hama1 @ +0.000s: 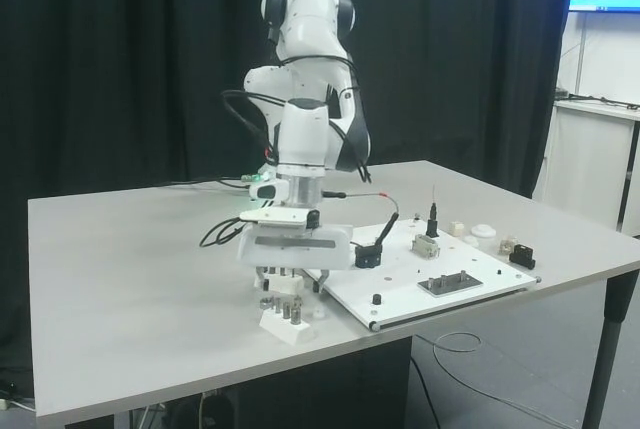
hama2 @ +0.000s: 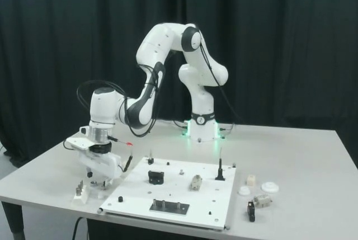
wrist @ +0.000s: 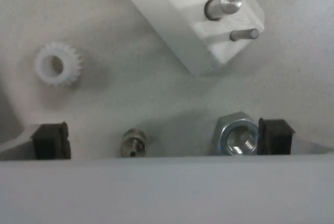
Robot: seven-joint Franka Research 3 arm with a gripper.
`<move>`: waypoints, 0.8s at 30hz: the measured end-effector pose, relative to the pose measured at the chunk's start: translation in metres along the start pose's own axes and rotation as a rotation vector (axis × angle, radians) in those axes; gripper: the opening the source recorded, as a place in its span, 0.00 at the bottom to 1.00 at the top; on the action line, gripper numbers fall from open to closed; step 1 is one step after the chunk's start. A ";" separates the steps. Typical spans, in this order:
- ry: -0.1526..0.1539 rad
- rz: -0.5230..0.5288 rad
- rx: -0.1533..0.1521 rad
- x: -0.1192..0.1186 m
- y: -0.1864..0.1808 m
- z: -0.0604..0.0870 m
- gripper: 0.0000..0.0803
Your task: Pick BNC.
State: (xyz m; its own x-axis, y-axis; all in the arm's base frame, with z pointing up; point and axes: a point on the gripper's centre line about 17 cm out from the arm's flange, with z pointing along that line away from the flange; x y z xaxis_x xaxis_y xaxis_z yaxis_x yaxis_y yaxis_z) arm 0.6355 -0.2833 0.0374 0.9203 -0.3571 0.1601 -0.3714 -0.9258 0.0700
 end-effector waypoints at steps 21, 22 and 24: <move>-0.018 0.101 0.051 -0.001 0.002 0.006 1.00; -0.022 0.104 0.052 -0.001 0.001 0.006 1.00; -0.033 0.121 0.054 -0.002 0.000 0.005 1.00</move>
State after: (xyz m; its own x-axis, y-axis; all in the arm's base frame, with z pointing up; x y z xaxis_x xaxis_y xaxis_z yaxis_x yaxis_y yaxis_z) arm 0.6339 -0.2829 0.0324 0.8732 -0.4693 0.1317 -0.4732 -0.8809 -0.0015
